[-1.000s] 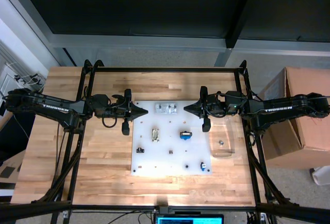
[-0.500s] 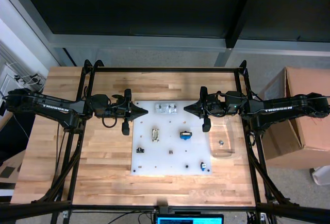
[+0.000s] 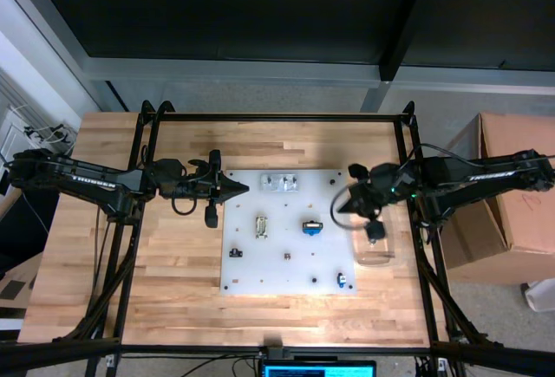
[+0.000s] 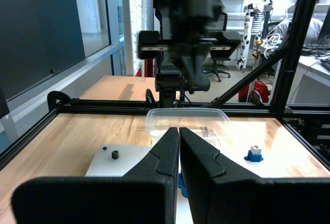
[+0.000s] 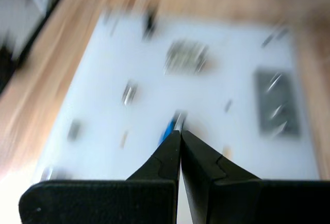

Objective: Pick the M12 nut and place it on its threads and fasten

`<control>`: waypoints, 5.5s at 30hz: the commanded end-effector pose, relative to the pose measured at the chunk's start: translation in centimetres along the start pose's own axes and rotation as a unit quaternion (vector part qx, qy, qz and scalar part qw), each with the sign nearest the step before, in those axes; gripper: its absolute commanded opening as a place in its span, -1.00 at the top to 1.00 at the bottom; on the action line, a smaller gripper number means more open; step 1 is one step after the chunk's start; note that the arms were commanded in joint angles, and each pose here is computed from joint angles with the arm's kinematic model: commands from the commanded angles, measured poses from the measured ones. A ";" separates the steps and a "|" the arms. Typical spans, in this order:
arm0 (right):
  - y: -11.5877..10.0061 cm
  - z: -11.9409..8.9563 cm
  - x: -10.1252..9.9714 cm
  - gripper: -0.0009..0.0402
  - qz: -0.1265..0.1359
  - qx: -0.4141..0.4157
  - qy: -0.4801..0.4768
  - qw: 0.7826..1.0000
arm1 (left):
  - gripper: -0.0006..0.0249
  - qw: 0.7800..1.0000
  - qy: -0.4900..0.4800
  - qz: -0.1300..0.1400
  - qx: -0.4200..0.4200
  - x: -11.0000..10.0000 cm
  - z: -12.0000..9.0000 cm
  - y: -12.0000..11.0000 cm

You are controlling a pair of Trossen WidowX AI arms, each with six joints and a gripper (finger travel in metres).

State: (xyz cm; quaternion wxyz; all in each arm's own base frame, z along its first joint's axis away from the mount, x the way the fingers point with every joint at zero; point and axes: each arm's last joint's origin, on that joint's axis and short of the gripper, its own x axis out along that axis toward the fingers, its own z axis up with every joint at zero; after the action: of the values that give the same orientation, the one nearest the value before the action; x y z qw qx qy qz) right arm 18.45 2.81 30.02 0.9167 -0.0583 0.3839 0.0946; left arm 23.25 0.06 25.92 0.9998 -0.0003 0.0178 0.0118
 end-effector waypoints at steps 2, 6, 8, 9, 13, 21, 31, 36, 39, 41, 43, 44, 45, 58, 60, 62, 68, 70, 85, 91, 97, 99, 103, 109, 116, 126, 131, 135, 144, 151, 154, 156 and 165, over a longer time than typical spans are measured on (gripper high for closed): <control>1.3 -0.5 -1.0 0.96 0.037 -0.077 0.114 0.990 | 0.95 1.000 0.000 0.000 0.000 0.0 0.0 0.0; 2.4 -1.4 -1.3 0.96 0.077 -0.166 0.206 0.961 | 0.95 1.000 0.000 0.000 0.000 0.0 0.0 0.0; 3.0 -2.1 -1.3 0.96 0.102 -0.222 0.244 0.938 | 0.95 1.000 0.000 0.000 0.000 0.0 0.0 0.0; 3.2 -2.3 -1.3 0.96 0.114 -0.247 0.259 0.927 | 0.95 1.000 0.000 0.000 0.000 0.0 0.0 0.0; 3.7 -2.7 -1.0 0.96 0.140 -0.313 0.290 0.894 | 0.95 1.000 0.000 0.000 0.000 0.0 0.0 0.0; 4.0 -2.6 -0.1 0.74 0.171 -0.458 0.285 0.824 | 0.95 1.000 0.000 0.000 0.000 0.0 0.0 0.0; 4.7 -4.1 1.9 0.15 0.190 -0.547 0.275 0.767 | 0.95 1.000 0.000 0.000 0.000 0.0 0.0 0.0; 4.8 -5.3 3.2 -0.08 0.198 -0.555 0.272 0.761 | 0.95 1.000 0.000 0.000 0.000 0.0 0.0 0.0; 4.9 -5.9 3.8 -0.16 0.204 -0.555 0.282 0.756 | 0.95 1.000 0.000 0.000 0.000 0.0 0.0 0.0; 4.9 -6.2 4.2 -0.19 0.204 -0.555 0.283 0.755 | 0.95 1.000 0.000 0.000 0.000 0.0 0.0 0.0; 4.9 -6.4 4.4 -0.21 0.203 -0.555 0.278 0.757 | 0.95 1.000 0.000 0.000 0.000 0.0 0.0 0.0; 5.0 -6.5 4.6 -0.22 0.204 -0.554 0.274 0.759 | 0.95 1.000 0.000 0.000 0.000 0.0 0.0 0.0; 5.0 -6.5 4.7 -0.22 0.208 -0.552 0.267 0.762 | 0.95 1.000 0.000 0.000 0.000 0.0 0.0 0.0; 5.3 -8.3 7.0 -0.21 0.244 -0.590 0.262 0.724 | 0.95 1.000 0.000 0.000 0.000 0.0 0.0 0.0; 5.4 -8.4 7.4 -0.21 0.248 -0.591 0.268 0.719 | 0.95 1.000 0.000 0.000 0.000 0.0 0.0 0.0; 5.4 -8.4 7.6 -0.21 0.249 -0.591 0.270 0.718 | 0.95 1.000 0.000 0.000 0.000 0.0 0.0 0.0; 5.5 -8.6 8.2 -0.21 0.258 -0.620 0.257 0.695 | 0.95 1.000 0.000 0.000 0.000 0.0 0.0 0.0; 5.5 -8.7 8.3 -0.21 0.266 -0.642 0.252 0.673 | 0.95 1.000 0.000 0.000 0.000 0.0 0.0 0.0; 5.3 -10.4 9.6 -0.21 0.275 -0.737 0.209 0.581 | 0.95 1.000 0.000 0.000 0.000 0.0 0.0 0.0; 5.4 -10.8 10.2 -0.21 0.282 -0.738 0.212 0.576 | 0.95 1.000 0.000 0.000 0.000 0.0 0.0 0.0; 5.5 -10.9 10.6 -0.14 0.282 -0.744 0.207 0.569 | 0.95 1.000 0.000 0.000 0.000 0.0 0.0 0.0; 5.5 -10.8 10.6 -0.10 0.281 -0.745 0.206 0.569 | 0.95 1.000 0.000 0.000 0.000 0.0 0.0 0.0; 5.5 -10.8 10.6 -0.02 0.280 -0.745 0.206 0.570 | 0.95 1.000 0.000 0.000 0.000 0.0 0.0 0.0; 5.5 -10.8 10.7 0.03 0.279 -0.743 0.205 0.573 | 0.95 1.000 0.000 0.000 0.000 0.0 0.0 0.0; 5.5 -10.8 10.7 0.06 0.280 -0.742 0.201 0.575 | 0.95 1.000 0.000 0.000 0.000 0.0 0.0 0.0; 5.5 -10.8 10.7 0.39 0.281 -0.742 0.202 0.574 | 0.95 1.000 0.000 0.000 0.000 0.0 0.0 0.0; 5.5 -10.8 10.7 0.54 0.281 -0.742 0.202 0.575 | 0.95 1.000 0.000 0.000 0.000 0.0 0.0 0.0; 5.5 -10.7 10.6 0.63 0.280 -0.741 0.202 0.577 | 0.95 1.000 0.000 0.000 0.000 0.0 0.0 0.0; 5.5 -9.5 9.9 0.73 0.284 -0.685 0.213 0.636 | 0.95 1.000 0.000 0.000 0.000 0.0 0.0 0.0; 5.3 -7.3 8.5 0.77 0.242 -0.523 0.267 0.772 | 0.95 1.000 0.000 0.000 0.000 0.0 0.0 0.0; 5.2 -6.3 7.6 0.79 0.237 -0.491 0.287 0.788 | 0.95 1.000 0.000 0.000 0.000 0.0 0.0 0.0; 5.2 -5.6 7.0 0.79 0.231 -0.471 0.297 0.798 | 0.95 1.000 0.000 0.000 0.000 0.0 0.0 0.0; 5.3 -2.7 5.5 0.78 0.188 -0.395 0.293 0.850 | 0.95 1.000 0.000 0.000 0.000 0.0 0.0 0.0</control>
State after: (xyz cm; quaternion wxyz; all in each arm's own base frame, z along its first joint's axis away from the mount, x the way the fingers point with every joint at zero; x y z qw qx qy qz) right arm 19.03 8.12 23.62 0.6174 -0.3719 0.5693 0.3955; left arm 23.25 0.06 25.93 0.9998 -0.0003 0.0178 0.0118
